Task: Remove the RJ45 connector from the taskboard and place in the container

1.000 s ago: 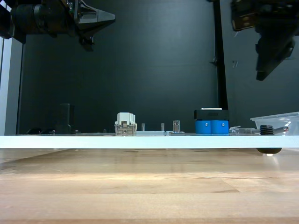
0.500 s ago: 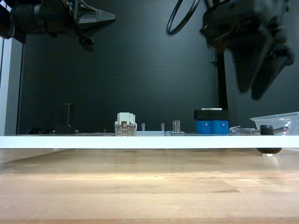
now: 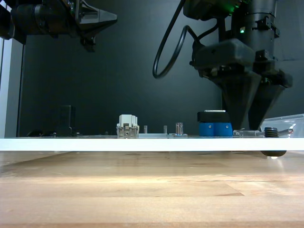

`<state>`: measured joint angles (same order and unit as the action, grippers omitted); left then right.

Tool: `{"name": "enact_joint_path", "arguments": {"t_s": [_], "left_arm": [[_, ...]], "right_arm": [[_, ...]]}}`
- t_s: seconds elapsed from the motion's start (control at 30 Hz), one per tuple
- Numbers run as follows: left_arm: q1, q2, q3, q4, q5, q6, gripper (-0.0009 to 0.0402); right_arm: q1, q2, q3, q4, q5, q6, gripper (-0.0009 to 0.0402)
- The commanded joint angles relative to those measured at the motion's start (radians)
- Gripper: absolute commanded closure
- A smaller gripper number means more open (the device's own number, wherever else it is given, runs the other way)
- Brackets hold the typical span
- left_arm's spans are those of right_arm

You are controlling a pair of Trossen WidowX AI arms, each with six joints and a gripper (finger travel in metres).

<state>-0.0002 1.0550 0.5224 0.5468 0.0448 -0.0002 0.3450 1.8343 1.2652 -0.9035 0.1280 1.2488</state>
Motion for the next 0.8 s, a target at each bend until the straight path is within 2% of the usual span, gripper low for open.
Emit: {"name": "enact_joint_path", "arguments": {"t_s": [0.03, 0.17, 0.27, 0.8], "left_arm": [[0.000, 0.000, 0.000, 0.000, 0.000, 0.000, 0.0393], [0.000, 0.000, 0.000, 0.000, 0.000, 0.000, 0.0393], [0.000, 0.000, 0.000, 0.000, 0.000, 0.000, 0.0393], [0.000, 0.000, 0.000, 0.000, 0.000, 0.000, 0.0393]], "right_arm": [[-0.007, 0.016, -0.002, 0.002, 0.002, 0.001, 0.0142], [-0.018, 0.023, -0.003, 0.005, 0.002, 0.000, 0.0148], [-0.020, 0.023, -0.004, 0.005, 0.001, 0.000, 0.0170], [-0.023, 0.022, -0.006, 0.003, 0.000, -0.024, 0.0377]]}}
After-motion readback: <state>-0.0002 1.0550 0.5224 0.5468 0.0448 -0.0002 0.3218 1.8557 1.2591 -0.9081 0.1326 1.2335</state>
